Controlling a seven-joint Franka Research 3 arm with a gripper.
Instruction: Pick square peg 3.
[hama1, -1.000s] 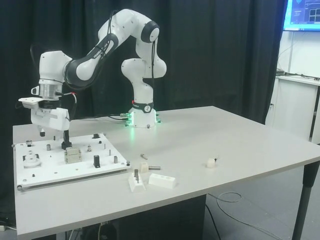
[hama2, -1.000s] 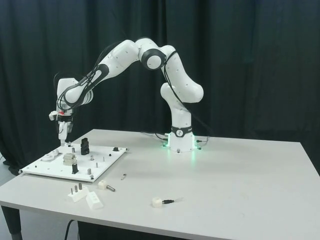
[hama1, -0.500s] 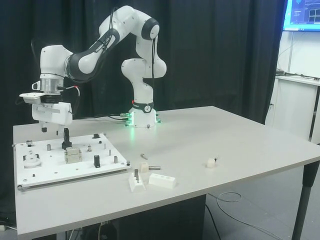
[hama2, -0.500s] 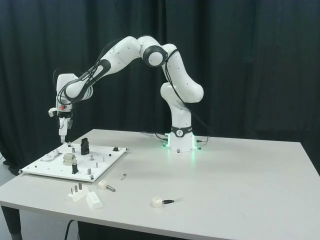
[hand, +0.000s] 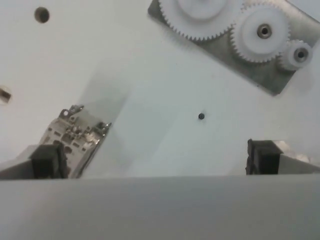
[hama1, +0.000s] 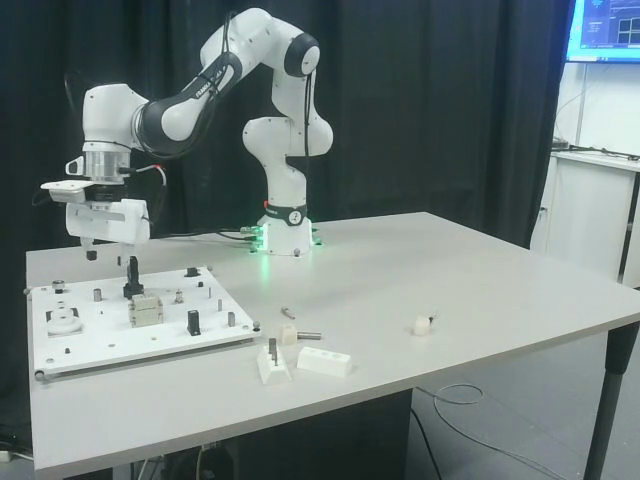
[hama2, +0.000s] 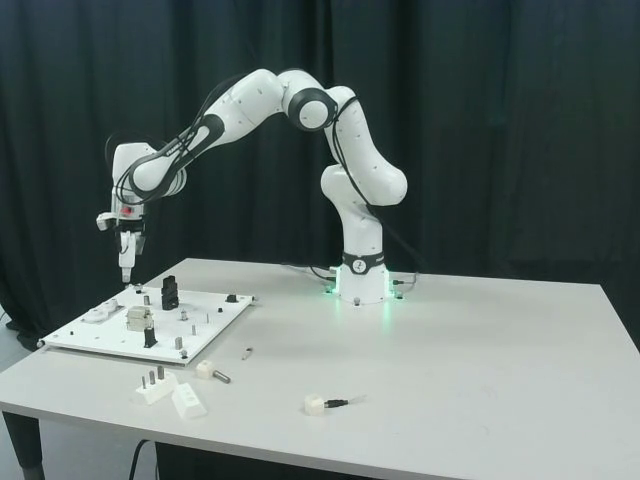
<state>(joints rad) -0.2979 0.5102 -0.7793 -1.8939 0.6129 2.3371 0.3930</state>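
- Above the left rear part of the white board (hama1: 110, 345), the gripper (hama2: 124, 272) hangs well clear of it, pointing straight down.
- In the wrist view the gripper (hand: 155, 159) has its two black fingertips (hand: 47, 160) spread wide apart, with only bare board (hand: 150, 75) between them. It holds nothing.
- On the board under the wrist camera lies a grey plate (hand: 225, 50) carrying three meshed white gears (hand: 260, 32). A metal block (hand: 75, 135) sits near one fingertip.
- Square peg 3: no label on the board can be read, so I cannot tell which piece it is. Two black upright pieces stand on the board, a rear black piece (hama1: 131, 278) just behind the metal block (hama1: 145, 310) and a front black piece (hama1: 193, 321) near the board's front edge. Neither is in the gripper.
- Just off the board's front right corner, on the grey table (hama1: 450, 270), lie several small white blocks (hama1: 322, 361).
- Well to the right of the board and further back stands the arm's base (hama1: 283, 235), with a green glow at its foot.
- The forearm (hama1: 195, 95) bears dark lettering, too small to read.
- Far right of the board, a small white part (hama1: 422, 324) lies alone on the table.
- A screen (hama1: 605, 30) in the room's upper right corner shows writing that cannot be read.
- Compared with a second ago, the gripper has risen from just over the board to well above it. The pieces on the board and the table have stayed in place, and the rear black piece stands where it stood.
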